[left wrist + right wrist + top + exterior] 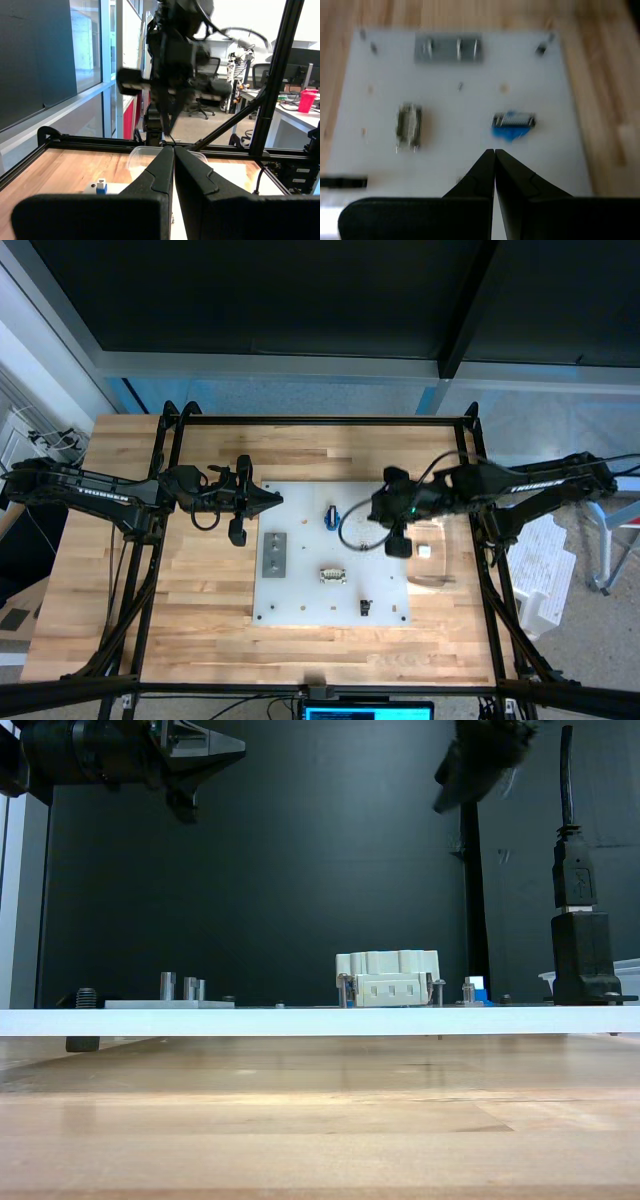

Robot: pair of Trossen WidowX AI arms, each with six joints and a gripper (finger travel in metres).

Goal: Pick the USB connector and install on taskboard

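My left gripper (274, 500) (174, 150) and right gripper (374, 509) (494, 152) hang closed and empty above the large flat white square taskboard (300, 592).

My right gripper's fingers are pressed together with nothing between them. It is held high and tipped down over the far right part of the taskboard, near the upright blue part (331, 516), and its arm stretches in from the table's right edge. My left gripper's fingers are also together and empty. It points right, above the taskboard's far left edge, with its arm reaching in nearly level from the left. The tiny black USB connector (577, 885) (366, 606) stands upright in the small black socket (586, 960) at the taskboard's near right, well apart from both grippers. It sits right of the beige multi-pin connector (388, 978) and the grey metal block (274, 553).
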